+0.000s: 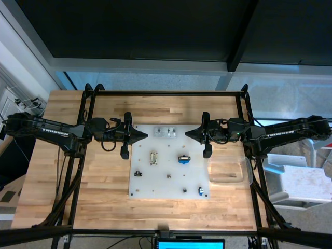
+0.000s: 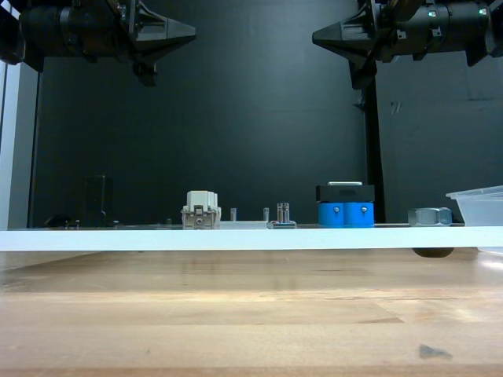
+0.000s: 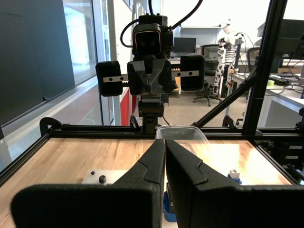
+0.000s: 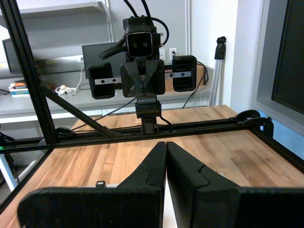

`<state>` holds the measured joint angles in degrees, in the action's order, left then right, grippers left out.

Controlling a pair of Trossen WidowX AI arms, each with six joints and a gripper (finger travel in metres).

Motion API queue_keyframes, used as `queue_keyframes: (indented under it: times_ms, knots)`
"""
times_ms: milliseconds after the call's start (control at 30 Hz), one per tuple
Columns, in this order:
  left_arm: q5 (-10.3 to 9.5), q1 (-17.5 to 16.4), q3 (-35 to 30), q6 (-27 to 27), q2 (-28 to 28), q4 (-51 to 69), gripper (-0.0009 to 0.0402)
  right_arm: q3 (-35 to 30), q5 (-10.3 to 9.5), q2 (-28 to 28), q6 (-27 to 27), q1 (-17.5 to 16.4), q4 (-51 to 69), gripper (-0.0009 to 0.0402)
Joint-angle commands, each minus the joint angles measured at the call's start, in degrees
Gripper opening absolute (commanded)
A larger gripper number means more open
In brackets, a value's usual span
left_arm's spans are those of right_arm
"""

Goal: Unfasten the M12 fastener and place in the container

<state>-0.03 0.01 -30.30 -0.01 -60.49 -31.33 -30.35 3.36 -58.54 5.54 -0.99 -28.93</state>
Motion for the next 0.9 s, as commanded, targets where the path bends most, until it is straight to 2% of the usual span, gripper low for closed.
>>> queue_keyframes:
  times_ms: [33, 533, 700, 900]
  knots:
    - [0.00, 0.0, 0.0, 0.0, 0.0, 0.0, 0.0000, 0.0, -0.17, 0.0, -3.0, 0.0, -0.4, 0.0000]
    - [0.00, 0.0, 0.0, 0.0, 0.0, 0.0, 0.0000, -0.4, -0.59, 0.0, -2.5, -0.2, 0.5, 0.0000]
    - [0.00, 0.0, 0.0, 0.0, 0.0, 0.0, 0.0000, -8.2, 0.74, -1.0, -1.3, -3.8, 18.4, 0.0000]
    - [0.00, 0.0, 0.0, 0.0, 0.0, 0.0, 0.0000, -20.2, 0.44, -5.7, 0.5, -8.1, 39.9, 0.0000]
